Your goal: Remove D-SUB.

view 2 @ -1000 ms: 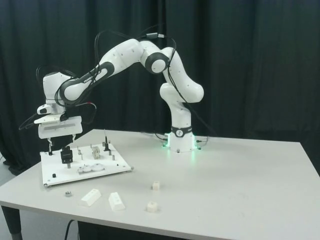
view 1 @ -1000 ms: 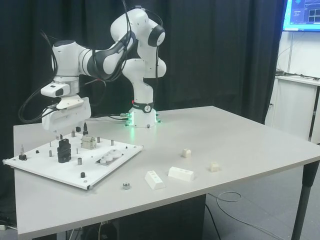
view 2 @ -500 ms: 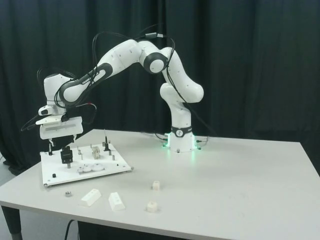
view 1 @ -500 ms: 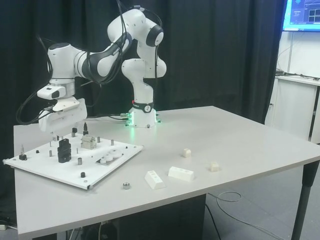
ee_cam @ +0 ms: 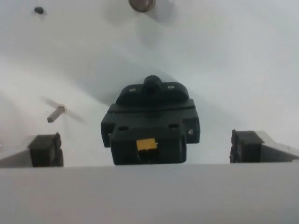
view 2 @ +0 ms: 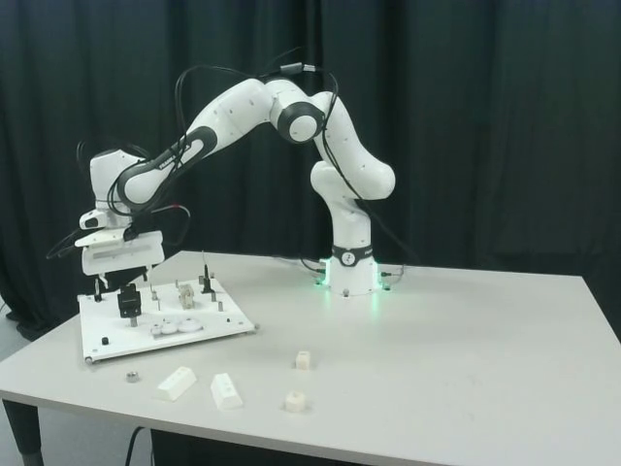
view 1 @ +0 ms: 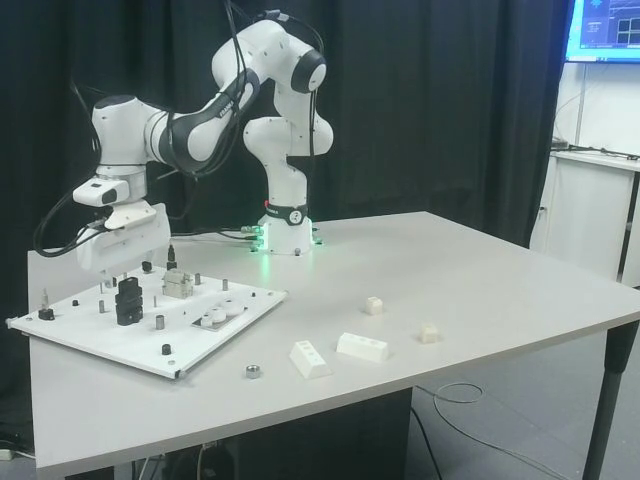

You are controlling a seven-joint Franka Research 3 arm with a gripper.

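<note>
surface [view 1: 480,290]: grey, white board [view 1: 90,335] on it | D-SUB [ee_cam: 150,125]: black, plugged on board, stiff, likely light; grip its flat sides | hand [ee_cam: 149,149]: spread wide, empty, straddling plug

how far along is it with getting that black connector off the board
Early. Done so far: the gripper hangs over the white board, with the black connector lined up between its two open fingers. In hand: nothing; the fingers stand clear of the connector on either side. Left to do: lower, close on the connector, pull it out of the board and carry it off. It looks still seated in the room views.
</note>
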